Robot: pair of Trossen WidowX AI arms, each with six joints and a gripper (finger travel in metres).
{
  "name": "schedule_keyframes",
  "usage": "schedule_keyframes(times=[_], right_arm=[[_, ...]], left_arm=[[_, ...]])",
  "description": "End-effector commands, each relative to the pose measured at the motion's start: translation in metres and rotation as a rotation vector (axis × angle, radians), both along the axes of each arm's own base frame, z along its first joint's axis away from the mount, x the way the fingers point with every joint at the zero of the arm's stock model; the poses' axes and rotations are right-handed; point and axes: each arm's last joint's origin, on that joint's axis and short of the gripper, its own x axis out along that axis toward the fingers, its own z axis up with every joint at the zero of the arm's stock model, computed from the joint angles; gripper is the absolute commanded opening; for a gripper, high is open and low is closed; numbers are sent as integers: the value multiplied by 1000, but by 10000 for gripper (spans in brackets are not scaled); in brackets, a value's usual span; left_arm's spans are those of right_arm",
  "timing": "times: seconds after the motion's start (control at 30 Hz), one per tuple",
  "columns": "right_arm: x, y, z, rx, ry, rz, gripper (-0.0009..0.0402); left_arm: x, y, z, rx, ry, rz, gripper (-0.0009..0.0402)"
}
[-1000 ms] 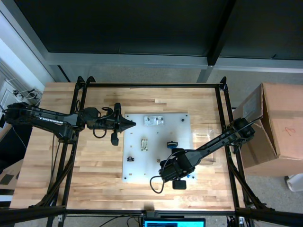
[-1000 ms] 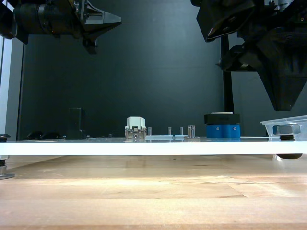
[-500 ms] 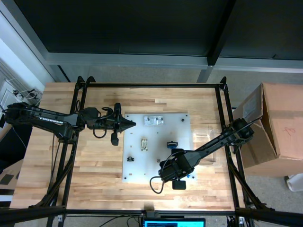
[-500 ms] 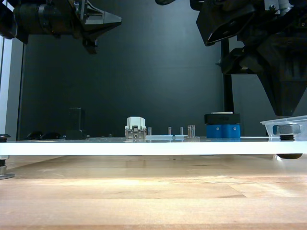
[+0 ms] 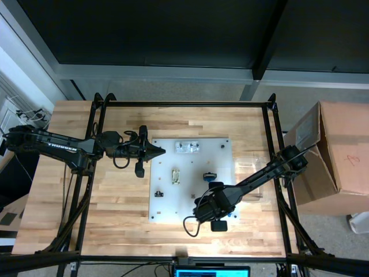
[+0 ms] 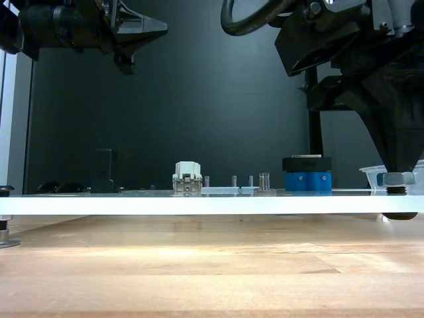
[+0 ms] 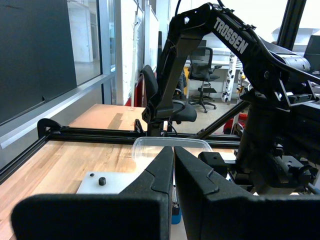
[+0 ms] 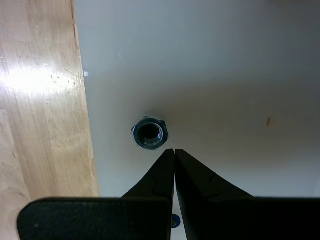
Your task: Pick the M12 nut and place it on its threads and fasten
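Looking straight down the right gripper point(image 8: 174, 150): fingers point(image 8: 161, 172) pressed together, nothing between them, tips just beside the silver M12 nut point(image 8: 149, 133) and not touching it. The nut sits flat on the white board point(image 8: 225, 60), dark bore facing the camera; whether a stud fills it, can't tell. The wooden table point(image 8: 40, 110) borders the board's edge.

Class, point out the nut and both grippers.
nut point(image 8: 149, 133), right wrist view: top face; on its stud point(image 6: 397, 190)
right gripper point(image 8: 174, 150), right wrist view: shut tips beside the nut
left gripper point(image 7: 174, 148), left wrist view: shut tips, raised at the left edge of the board point(image 5: 173, 205)
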Motion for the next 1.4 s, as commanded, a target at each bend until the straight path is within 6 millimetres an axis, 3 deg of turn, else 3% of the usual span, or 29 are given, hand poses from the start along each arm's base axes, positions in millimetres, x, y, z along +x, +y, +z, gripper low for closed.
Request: schedule_keyframes(times=[0.03, 0.3, 1.0, 1.27, 1.4], right_arm=[[0, 1, -3, 9, -12, 0, 0], [-3, 10, -7, 189, 47, 97, 0], [-6, -1, 10, -8, -64, 49, 0], [-4, 4, -5, 10, -59, 58, 0], [-8, 11, -4, 168, 12, 133, 0]], left_arm=[[0, 0, 0, 0, 0, 0, 0], [0, 0, 0, 0, 0, 0, 0], [0, 0, 0, 0, 0, 0, 0], [0, 0, 0, 0, 1, 0, 0], [0, 0, 0, 0, 1, 0, 0]])
